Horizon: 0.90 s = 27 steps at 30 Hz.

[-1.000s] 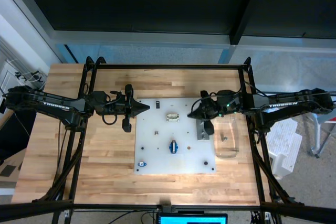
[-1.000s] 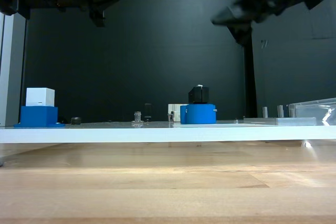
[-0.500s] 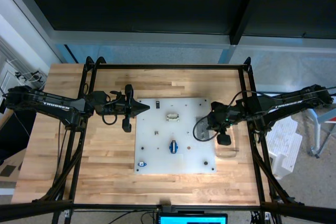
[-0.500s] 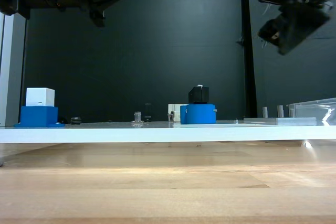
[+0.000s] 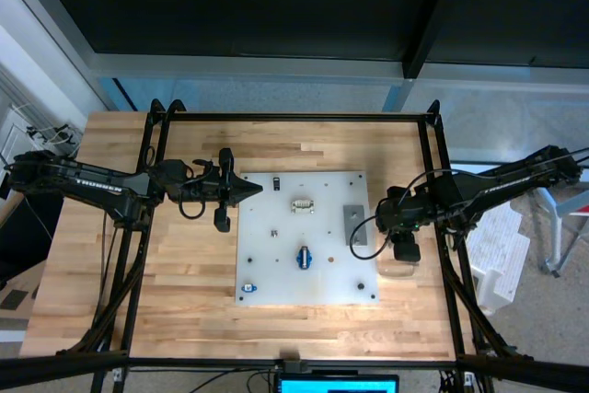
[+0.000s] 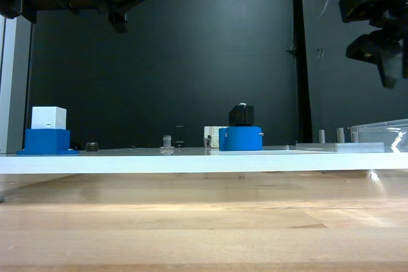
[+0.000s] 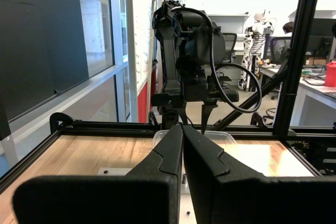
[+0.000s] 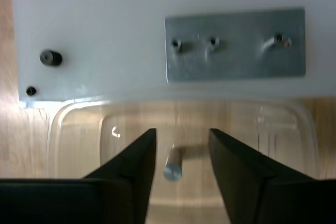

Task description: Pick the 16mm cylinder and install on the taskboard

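The right gripper (image 5: 402, 250) hangs over the clear plastic tray (image 5: 398, 273), which sits on the wooden worktop (image 5: 184, 292) just beside the right edge of the flat white taskboard (image 5: 276, 264). Its black fingers (image 8: 136, 156) are spread apart and hold nothing. Between them a short, silvery metal cylinder (image 8: 173, 164) lies on its side in the tray. A rectangular grey metal block (image 8: 236, 45) sits on the board near the tray. The left gripper (image 5: 253, 188) hovers at the board's far left edge, its tapered fingers pressed together, empty.

Metal cylinder (image 8: 173, 164), clear plastic tray (image 8: 73, 129), matt white taskboard (image 8: 105, 24)
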Available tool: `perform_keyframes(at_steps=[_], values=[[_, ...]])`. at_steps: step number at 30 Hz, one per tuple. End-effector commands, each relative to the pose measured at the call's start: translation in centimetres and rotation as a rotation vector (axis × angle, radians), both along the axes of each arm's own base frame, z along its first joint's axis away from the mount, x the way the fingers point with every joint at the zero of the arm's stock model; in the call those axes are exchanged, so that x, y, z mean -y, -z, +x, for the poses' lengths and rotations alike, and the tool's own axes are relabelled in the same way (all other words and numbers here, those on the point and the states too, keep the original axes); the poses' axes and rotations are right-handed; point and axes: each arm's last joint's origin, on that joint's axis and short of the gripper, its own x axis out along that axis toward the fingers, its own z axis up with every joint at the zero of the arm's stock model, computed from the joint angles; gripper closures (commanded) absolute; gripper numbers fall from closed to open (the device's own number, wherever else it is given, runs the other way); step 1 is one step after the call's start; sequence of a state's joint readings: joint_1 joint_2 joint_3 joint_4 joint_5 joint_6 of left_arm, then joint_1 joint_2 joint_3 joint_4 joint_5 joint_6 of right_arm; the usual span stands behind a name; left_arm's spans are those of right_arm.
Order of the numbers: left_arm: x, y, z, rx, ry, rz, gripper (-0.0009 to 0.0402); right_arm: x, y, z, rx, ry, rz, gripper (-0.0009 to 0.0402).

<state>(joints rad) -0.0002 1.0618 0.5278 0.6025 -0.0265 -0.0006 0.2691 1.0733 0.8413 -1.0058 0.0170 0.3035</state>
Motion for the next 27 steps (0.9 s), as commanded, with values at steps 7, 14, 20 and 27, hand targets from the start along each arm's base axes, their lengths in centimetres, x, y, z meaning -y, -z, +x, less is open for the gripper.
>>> perform_keyframes(at_steps=[7, 14, 20, 27], values=[[0.0, 0.0, 0.0, 0.000, 0.000, 0.000, 0.0393, -0.7, 0.7, -0.9, -0.099, 0.024, -0.037, 0.0115], [0.0, 0.0, 0.0, 0.000, 0.000, 0.000, 0.0393, -0.9, 1.5, -1.1, -0.121, 0.023, -0.063, 0.0095], [0.0, 0.0, 0.0, 0.000, 0.000, 0.000, 0.0393, -1.5, 2.3, -1.5, -0.121, 0.031, -0.093, 0.0099], [0.0, 0.0, 0.0, 0.000, 0.000, 0.000, 0.0393, -2.1, 3.7, -1.5, -0.147, 0.044, -0.102, 0.0102]])
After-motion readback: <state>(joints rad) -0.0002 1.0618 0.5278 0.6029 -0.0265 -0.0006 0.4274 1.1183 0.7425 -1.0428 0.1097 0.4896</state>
